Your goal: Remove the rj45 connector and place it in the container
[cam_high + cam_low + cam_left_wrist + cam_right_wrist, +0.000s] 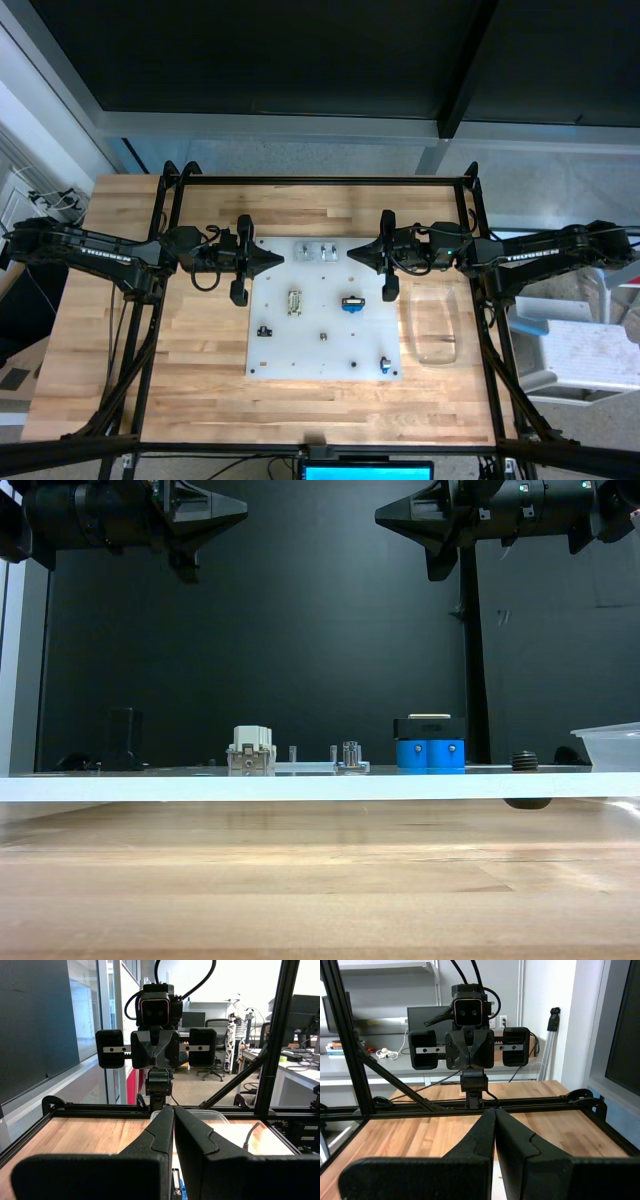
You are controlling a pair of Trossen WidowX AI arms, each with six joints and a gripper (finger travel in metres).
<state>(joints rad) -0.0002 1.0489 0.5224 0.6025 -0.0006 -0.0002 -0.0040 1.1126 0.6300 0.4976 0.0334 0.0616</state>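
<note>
The rj45 connector (384, 359) is a tiny dark plug at the small blue socket block near the white board's (270, 355) front right corner. In the low view it is a small dark piece (525, 762) at the board's right end. The container (412, 330), a clear shallow tray, lies on the wood right of the board; its rim (610, 742) shows in the low view. My left gripper (280, 260) hangs shut high over the board's far left edge. My right gripper (350, 253) hangs shut over the far middle, facing it. Both hold nothing.
On the board stand a larger blue-and-black connector (352, 303), a white connector (294, 302), a metal part (317, 250) and a small dark part (265, 329). A black frame (320, 181) rings the wooden table.
</note>
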